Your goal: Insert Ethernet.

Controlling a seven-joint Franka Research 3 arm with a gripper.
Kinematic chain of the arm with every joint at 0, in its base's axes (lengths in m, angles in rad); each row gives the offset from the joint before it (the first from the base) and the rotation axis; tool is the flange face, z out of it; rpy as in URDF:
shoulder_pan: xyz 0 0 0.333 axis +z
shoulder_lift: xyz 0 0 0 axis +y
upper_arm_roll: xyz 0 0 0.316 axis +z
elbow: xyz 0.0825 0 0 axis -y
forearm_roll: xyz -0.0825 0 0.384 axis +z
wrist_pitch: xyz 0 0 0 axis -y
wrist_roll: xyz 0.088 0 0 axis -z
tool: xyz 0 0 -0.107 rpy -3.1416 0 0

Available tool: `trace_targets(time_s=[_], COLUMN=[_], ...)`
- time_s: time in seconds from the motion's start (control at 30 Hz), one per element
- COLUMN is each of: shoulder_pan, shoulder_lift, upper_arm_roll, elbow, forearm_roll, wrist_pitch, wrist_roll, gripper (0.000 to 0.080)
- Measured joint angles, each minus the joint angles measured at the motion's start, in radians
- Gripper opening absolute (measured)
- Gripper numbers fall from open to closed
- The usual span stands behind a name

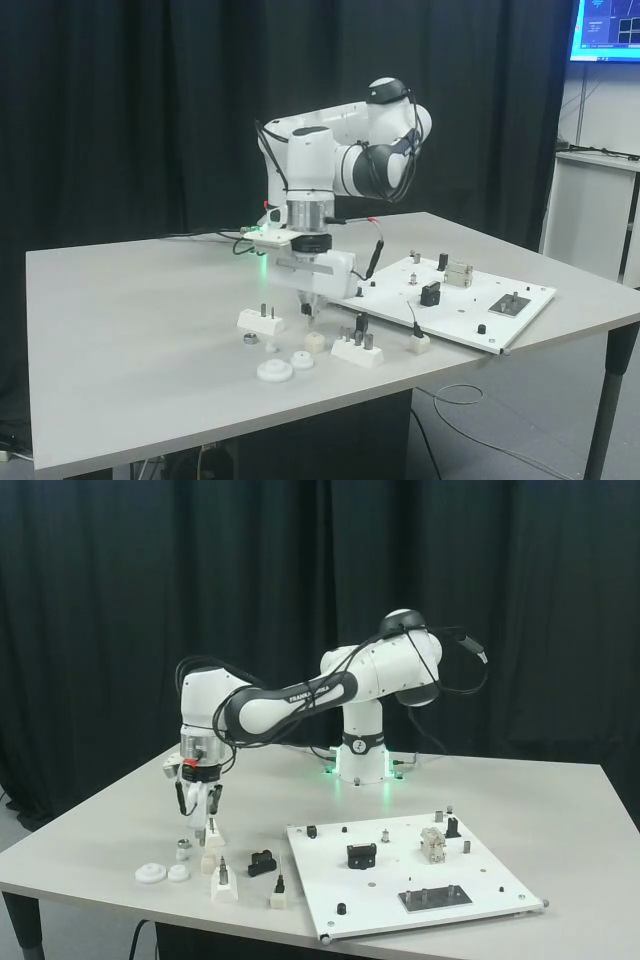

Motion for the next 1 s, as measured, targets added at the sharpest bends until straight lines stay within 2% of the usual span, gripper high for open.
trace_targets(time_s=[1.0], shoulder_pan=[-0.005], shoulder_lift=[-0.004], upper_arm_roll=[-0.022], elbow=[0.0], forearm_roll=[-0.012], wrist_pitch=[-0.025], wrist_roll=[0.001], gripper=[0.0077])
